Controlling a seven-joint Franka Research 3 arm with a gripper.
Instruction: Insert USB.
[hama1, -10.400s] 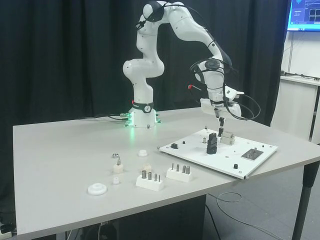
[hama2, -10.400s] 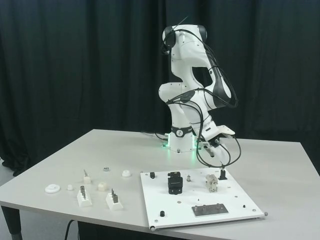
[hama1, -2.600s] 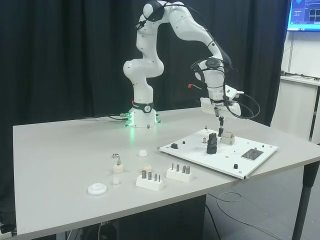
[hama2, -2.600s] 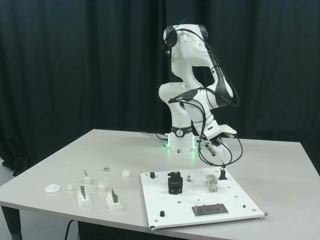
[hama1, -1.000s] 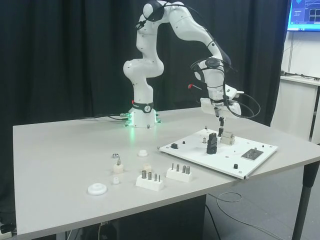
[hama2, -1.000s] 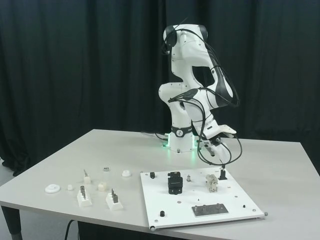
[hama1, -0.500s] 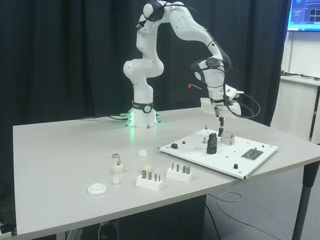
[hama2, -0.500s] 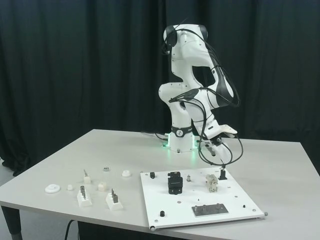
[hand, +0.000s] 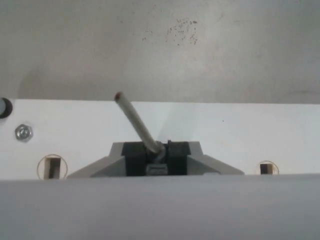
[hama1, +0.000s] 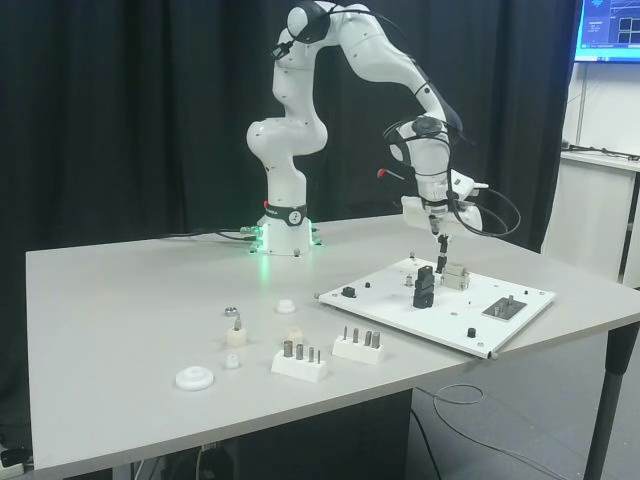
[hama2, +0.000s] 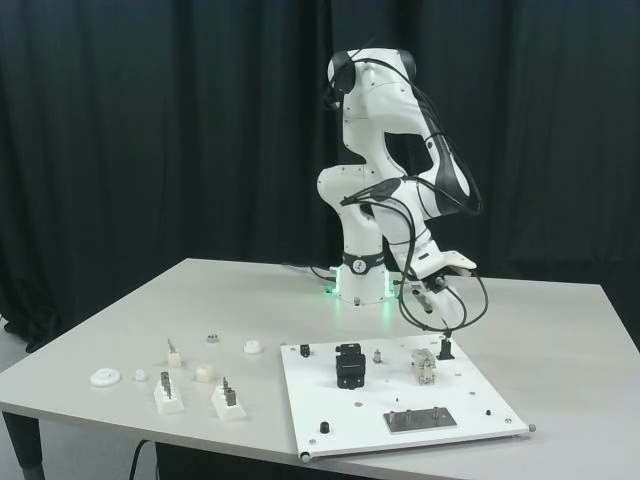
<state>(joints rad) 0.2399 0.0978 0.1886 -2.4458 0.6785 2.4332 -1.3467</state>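
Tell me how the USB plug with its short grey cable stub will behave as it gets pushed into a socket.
The USB plug looks rigid, so it should probably transmit a straight push well. Its cable stub sticks out at a slant without drooping, which suggests it is fairly stiff and light. Held in the tool above the white board, it may pivot if pushed off-axis.

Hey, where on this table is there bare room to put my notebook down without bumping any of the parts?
The grey table is bare between the arm's base and the small white parts. It is also bare beyond the white board on the second room view's far right. It is crowded at the front by the peg holders.
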